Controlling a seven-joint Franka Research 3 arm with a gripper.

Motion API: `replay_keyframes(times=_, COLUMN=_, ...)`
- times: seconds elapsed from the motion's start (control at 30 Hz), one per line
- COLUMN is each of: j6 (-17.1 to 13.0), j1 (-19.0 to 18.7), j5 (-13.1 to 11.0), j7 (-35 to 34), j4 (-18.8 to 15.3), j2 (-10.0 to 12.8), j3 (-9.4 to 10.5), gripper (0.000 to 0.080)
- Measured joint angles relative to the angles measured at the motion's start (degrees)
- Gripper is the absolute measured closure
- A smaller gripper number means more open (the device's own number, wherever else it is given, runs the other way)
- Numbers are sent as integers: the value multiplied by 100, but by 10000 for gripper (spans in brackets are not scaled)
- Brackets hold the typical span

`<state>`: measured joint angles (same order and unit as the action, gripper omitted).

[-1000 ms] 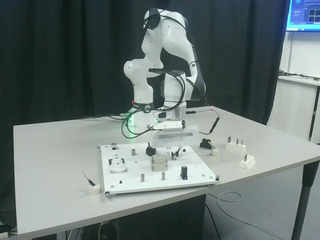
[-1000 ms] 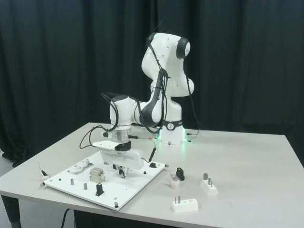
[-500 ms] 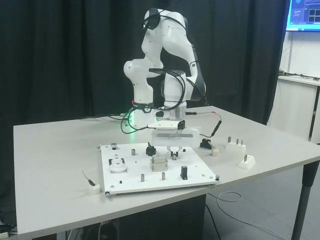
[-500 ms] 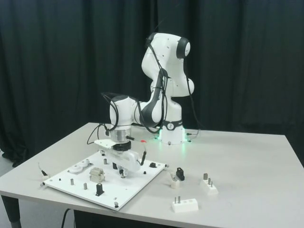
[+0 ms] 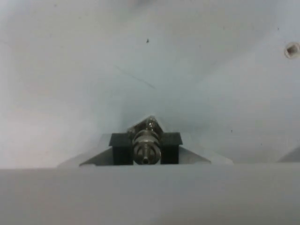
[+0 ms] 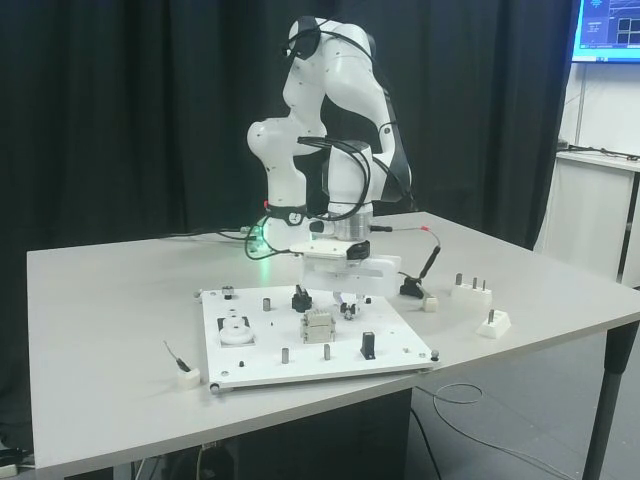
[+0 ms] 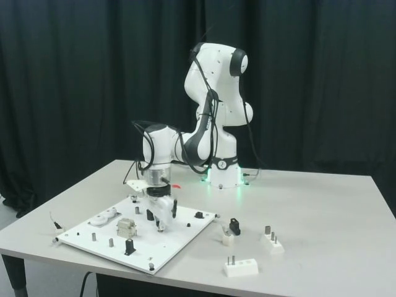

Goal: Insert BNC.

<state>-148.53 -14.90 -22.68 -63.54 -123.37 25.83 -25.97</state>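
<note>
Shiny metal BNC connector (image 5: 144, 143)

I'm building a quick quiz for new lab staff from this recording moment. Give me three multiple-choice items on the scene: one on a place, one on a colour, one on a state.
1. Where is the gripper?
A. Low over the white board
B. Over the bare table beside the board
C. Raised high near the arm's base

2. What colour is the board?
A. Black
B. Green
C. White

3. How does the BNC connector sit in the wrist view?
A. Lying loose on the table
B. Centred between the fingers, above the board
C. Hidden entirely

Key: 1 A, both room views show it just above the board; 2 C, plainly white against the grey table; 3 B, the metal connector appears mid-frame.
</note>
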Motion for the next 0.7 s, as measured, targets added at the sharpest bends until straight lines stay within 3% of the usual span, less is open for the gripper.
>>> replay_keyframes(times=0.7, j6=-19, j1=-5, j5=0, j7=-2390, j4=-5, j2=4, j3=-1, gripper=682)
